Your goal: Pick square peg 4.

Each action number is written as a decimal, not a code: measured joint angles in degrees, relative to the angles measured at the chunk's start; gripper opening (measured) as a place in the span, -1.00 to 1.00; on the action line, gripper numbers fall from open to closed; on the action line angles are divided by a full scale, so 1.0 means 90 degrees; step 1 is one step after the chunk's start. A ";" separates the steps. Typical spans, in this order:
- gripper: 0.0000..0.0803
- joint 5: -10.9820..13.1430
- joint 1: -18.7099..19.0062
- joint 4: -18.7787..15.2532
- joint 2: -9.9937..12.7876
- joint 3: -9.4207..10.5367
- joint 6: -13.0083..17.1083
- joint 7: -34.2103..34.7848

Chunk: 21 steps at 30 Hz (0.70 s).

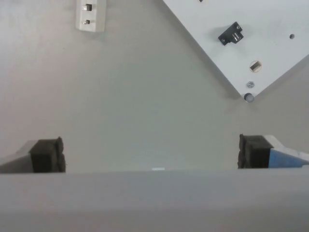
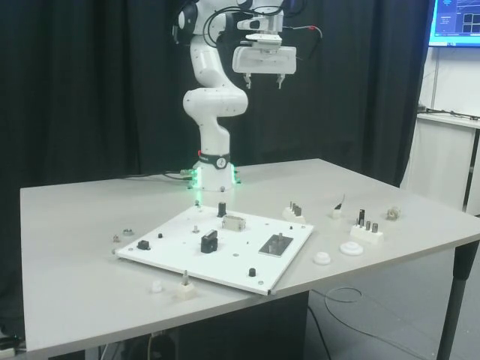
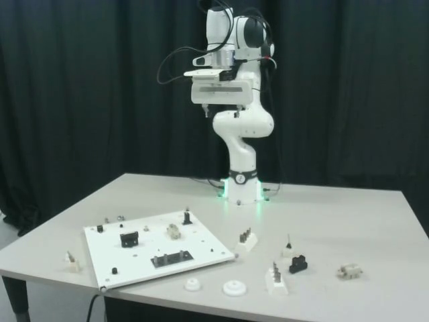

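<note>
— Where is the gripper (image 2: pixel 264 84) sitting?

— It is hanging high over the grey table (image 2: pixel 75 225), up near the top of the white arm (image 2: pixel 214 105), well clear of everything on the surface.

— And how are its fingers (image 1: pixel 47 155) standing?

— They are spread wide apart, with only bare table showing between them in the wrist view. They are gripping nothing.

— Where is square peg 4 lying?

— No number is showing on any peg. Small pegs are standing upright in two white holders on the table, beside the white board (image 2: pixel 172 251). One holder (image 2: pixel 294 213) is sitting just off the board's far corner, and the second holder (image 2: pixel 367 232) is resting farther out toward the table's edge. Which of those pegs is number 4 cannot be told.

— Is the wrist camera picking any of them up?

— It is showing a white holder with two black pegs (image 1: pixel 91 14) standing in it, apart from one corner of the board, and well away from the fingertips.

— So the peg is resting in its holder?

— All the pegs are sitting in holders, untouched.
</note>
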 joint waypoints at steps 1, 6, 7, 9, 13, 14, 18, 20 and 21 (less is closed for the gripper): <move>0.99 -0.0001 -0.0001 0.0004 0.0007 0.0000 0.0000 0.0000; 0.99 -0.0004 -0.0008 0.0023 0.0041 0.0000 0.0000 -0.0001; 0.99 -0.0004 -0.0010 0.0026 0.0046 0.0000 0.0000 -0.0001; 0.99 -0.0005 -0.0016 0.0031 0.0056 0.0000 0.0000 -0.0001; 0.99 -0.0006 -0.0030 0.0037 0.0070 0.0000 0.0000 -0.0001; 0.99 -0.0007 -0.0035 0.0039 0.0074 0.0000 0.0000 -0.0001; 0.99 -0.0009 -0.0048 0.0047 0.0089 0.0000 0.0000 -0.0001; 0.99 -0.0010 -0.0052 0.0051 0.0097 0.0000 0.0000 -0.0001; 0.99 -0.0011 -0.0054 0.0054 0.0101 0.0000 0.0000 -0.0001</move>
